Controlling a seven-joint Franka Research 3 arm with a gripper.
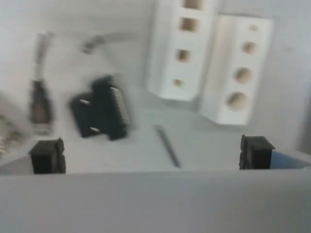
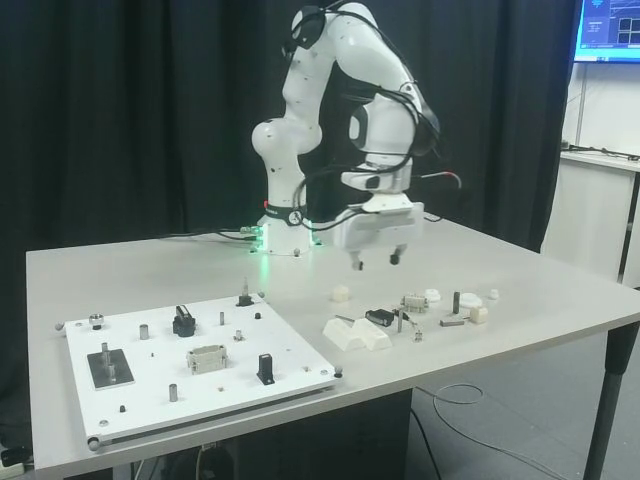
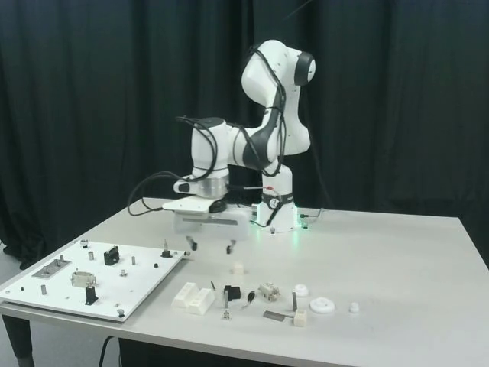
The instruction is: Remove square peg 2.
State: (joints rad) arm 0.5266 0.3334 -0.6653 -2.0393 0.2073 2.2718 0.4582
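My gripper [image 2: 376, 261] hangs open and empty well above the table, off the edge of the white board [image 2: 300, 352]. In the wrist view its two black fingertips [image 1: 47, 156] stand wide apart. Below the gripper [image 1: 151, 154] lie two white blocks, one with square holes [image 1: 182, 48] and one with round holes [image 1: 240, 73]. All their holes show empty. Several small grey pegs [image 2: 144, 330] stand upright on the board [image 3: 145, 290]; I cannot tell which one is square peg 2. The second room view shows the gripper [image 3: 210, 245] above the white blocks [image 3: 194, 297].
A black connector [image 1: 102, 108] and a thin pin [image 1: 167, 145] lie beside the blocks. More loose parts [image 2: 455, 305] and white gears [image 3: 321, 306] are scattered to the far side of them. On the board stand a black holder [image 2: 265, 368] and a grey plate with a post [image 2: 107, 365].
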